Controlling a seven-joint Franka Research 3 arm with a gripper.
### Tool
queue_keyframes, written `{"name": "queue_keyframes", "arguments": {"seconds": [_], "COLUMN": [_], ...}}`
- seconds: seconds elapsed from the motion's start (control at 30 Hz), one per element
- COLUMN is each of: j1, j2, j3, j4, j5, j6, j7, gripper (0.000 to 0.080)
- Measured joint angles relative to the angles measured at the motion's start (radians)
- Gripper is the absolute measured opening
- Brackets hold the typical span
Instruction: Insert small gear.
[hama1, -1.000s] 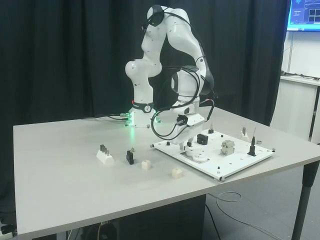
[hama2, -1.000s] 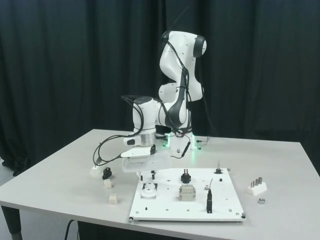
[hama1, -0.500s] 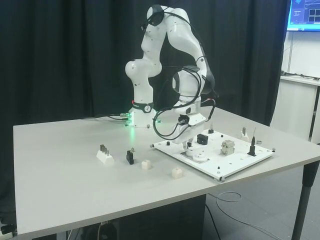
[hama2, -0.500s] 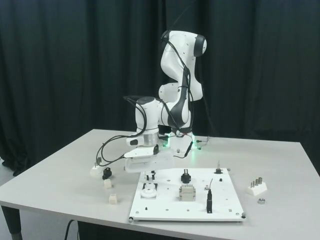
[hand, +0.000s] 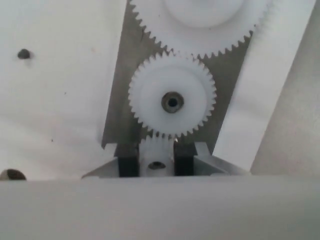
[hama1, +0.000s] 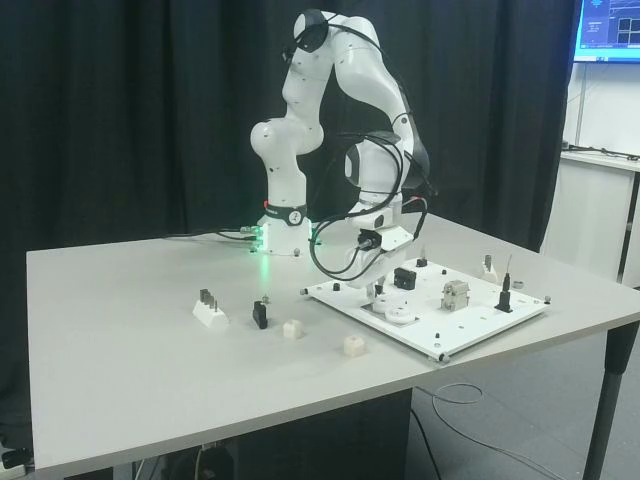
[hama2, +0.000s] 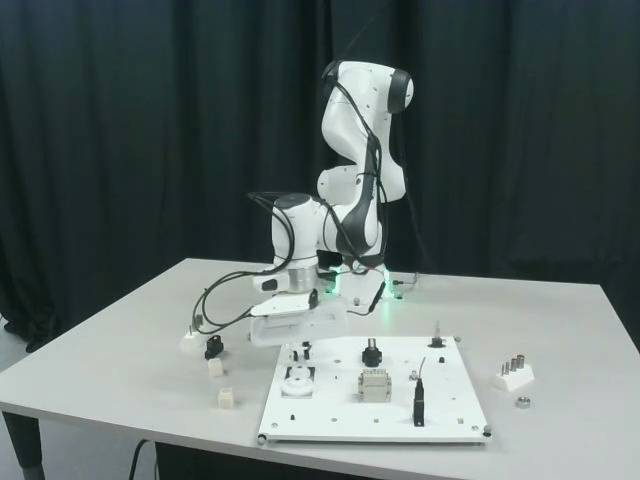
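So the small white toothed plastic gear (hand: 156, 152) is sitting between the two black pads of the pincer (hand: 156, 161), which is pinching it from both sides. In the wrist view its teeth are right up against the rim of the medium white plastic gear (hand: 172, 102), the one with the dark metal shaft showing in its hub. Whether they're actually meshing or just touching, I can't tell. Past that one, the big white plastic gear (hand: 200, 22) is locking teeth with the medium one, and all of them are lying over the grey recessed metal plate (hand: 122, 85) set into the flat white assembly board (hama1: 480, 325).

My read is that the insert step itself is going on, not pickup or carrying. The white robot arm (hama1: 335, 90) is holding the gear low over the near corner of the board in both room views. I'm seeing a dark hole in the small gear's hub, but the peg it should be going onto is hidden under it, so I can't say whether it's seated.

Next move is probably pressing straight down while keeping the teeth lined up with the medium gear, maybe a tiny twist if they're jamming, then letting go and lifting off. The loose white blocks (hama1: 353, 345) on the grey table (hama1: 120, 340) are well apart from all this.
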Motion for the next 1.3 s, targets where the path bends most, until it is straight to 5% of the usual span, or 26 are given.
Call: {"name": "queue_keyframes", "arguments": {"seconds": [0.57,1.3], "j1": [-0.001,-0.002], "j2": [-0.001,-0.001], "j3": [0.005,0.007], "j4": [0.0,-0.007], "j5": [-0.029,-0.027], "j6": [0.0,0.018], "j7": [-0.113,0.136], "gripper": [0.0141,0.0141]}}
